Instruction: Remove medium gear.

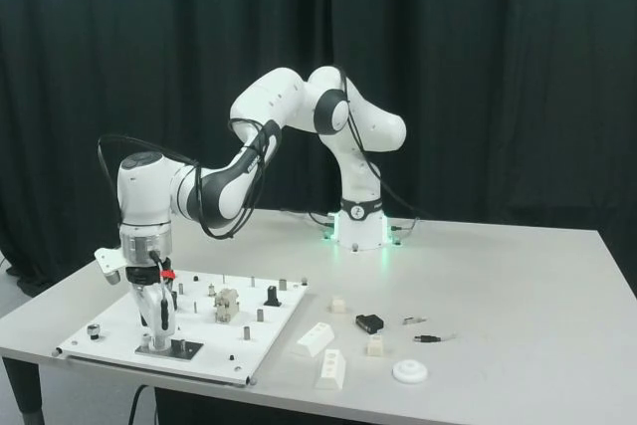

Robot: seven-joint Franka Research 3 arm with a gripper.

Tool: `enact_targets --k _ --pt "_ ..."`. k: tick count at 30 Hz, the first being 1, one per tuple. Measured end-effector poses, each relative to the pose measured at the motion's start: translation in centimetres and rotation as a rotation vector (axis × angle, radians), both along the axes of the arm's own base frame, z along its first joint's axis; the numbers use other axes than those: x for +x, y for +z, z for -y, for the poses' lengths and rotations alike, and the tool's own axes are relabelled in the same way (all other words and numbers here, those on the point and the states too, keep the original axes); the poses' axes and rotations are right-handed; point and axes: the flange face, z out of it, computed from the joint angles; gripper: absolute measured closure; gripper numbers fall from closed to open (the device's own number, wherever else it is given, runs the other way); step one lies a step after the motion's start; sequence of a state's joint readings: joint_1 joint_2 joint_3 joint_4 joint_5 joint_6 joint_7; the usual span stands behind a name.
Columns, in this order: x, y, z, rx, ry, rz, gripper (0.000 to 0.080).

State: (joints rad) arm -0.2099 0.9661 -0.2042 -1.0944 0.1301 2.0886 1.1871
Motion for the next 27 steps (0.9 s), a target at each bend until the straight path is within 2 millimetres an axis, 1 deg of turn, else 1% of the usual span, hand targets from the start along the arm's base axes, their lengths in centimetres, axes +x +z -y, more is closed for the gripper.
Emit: enact_targets --k 26,27 --pt "-0.3 -1.5 -0.7 0.015 0.044 -0.044 0.0003" --pt "-0.3 -1.6 -0.7 0.016 0.043 -0.044 0.0022"
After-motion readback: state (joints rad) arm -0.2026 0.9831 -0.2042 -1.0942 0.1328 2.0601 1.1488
